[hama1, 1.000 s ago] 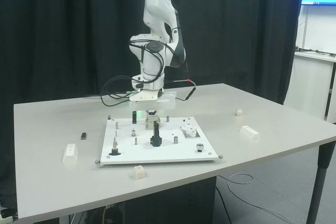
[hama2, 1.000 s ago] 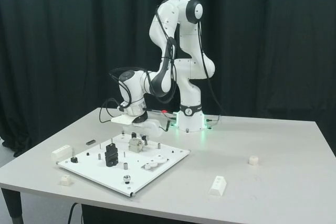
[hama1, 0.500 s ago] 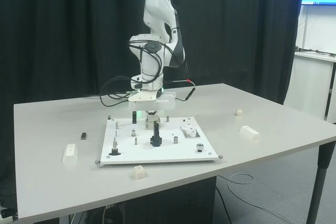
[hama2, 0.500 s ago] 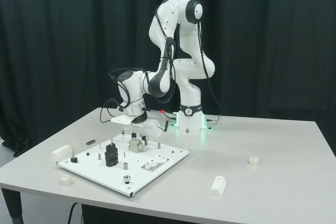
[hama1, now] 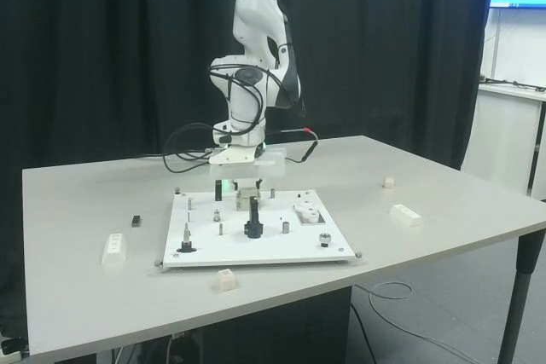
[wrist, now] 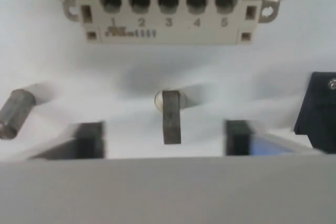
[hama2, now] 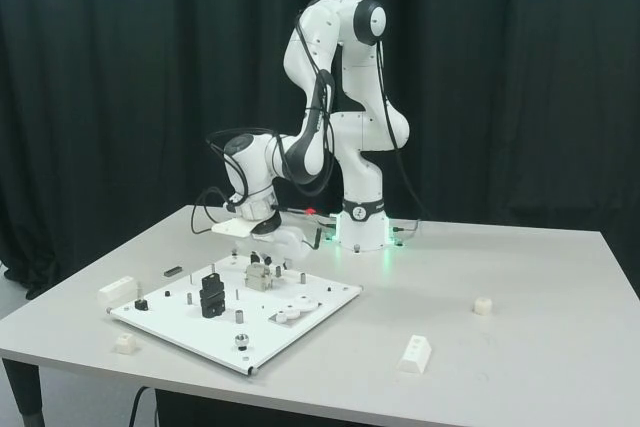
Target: Insert square peg 3.
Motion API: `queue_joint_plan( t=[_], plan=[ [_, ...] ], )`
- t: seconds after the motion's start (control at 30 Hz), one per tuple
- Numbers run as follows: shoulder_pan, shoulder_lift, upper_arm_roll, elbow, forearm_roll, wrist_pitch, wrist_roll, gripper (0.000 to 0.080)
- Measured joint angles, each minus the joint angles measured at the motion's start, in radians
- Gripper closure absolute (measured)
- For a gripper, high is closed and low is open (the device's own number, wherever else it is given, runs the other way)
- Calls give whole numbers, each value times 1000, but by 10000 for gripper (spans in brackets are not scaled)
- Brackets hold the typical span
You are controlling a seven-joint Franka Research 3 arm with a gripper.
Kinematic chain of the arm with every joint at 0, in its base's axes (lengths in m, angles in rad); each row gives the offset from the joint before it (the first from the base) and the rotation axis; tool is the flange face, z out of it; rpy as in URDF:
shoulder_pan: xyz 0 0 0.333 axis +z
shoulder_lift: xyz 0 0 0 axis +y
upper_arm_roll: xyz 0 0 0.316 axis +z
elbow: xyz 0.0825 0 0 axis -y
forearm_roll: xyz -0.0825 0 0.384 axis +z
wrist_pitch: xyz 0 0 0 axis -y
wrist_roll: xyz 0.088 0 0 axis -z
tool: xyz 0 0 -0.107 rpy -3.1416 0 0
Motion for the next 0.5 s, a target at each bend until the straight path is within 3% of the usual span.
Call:
queue_joint_plan(
  t=[0.07,0.1,0.37,0.4,0.5],
  plan=[
    [0,-3,-1,2,0,-7,1,499],
    [0,-4,-1,3,0,-9,1,167],
    [0,-26,-5,7,-4,-32,29,167],
    [0,-30,-5,7,-6,-36,38,15],
    [0,-40,-5,8,-14,-49,74,15]
  ],
)
